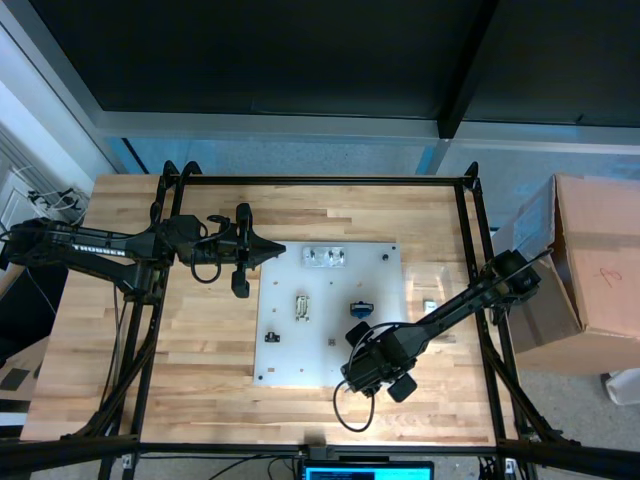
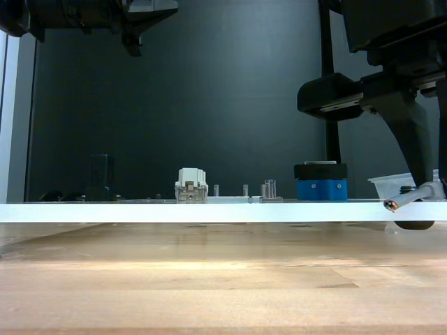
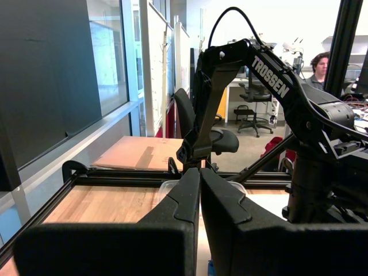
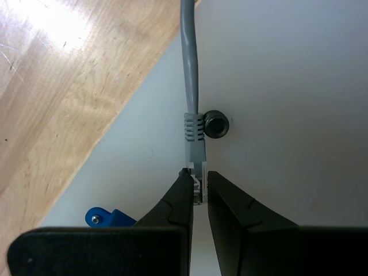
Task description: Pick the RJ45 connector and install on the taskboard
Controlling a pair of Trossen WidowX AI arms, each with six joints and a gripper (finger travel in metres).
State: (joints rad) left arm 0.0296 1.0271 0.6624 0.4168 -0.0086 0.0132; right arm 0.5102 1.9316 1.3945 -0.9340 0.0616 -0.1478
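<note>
The right gripper (image 4: 198, 176), over the near edge of the board (image 1: 300, 352) by its right corner, is clamped on the one connector (image 4: 194, 150), whose single grey cable (image 4: 188, 57) runs off across the board. The connector looks light, with a brittle plastic latch and a springy cable likely to tug, so hold the plug's sides. The left gripper (image 3: 199, 171), second of two, hangs by the far left corner, fingers together on nothing

**Both arms at the white board**

A white rectangular task board (image 1: 330, 335) lies on the pale wooden table (image 1: 110, 340). The left gripper (image 1: 277, 250) sits at the board's far left edge. The right gripper (image 1: 368, 380) hangs over its near right corner. The RJ45 connector cannot be made out.
</note>
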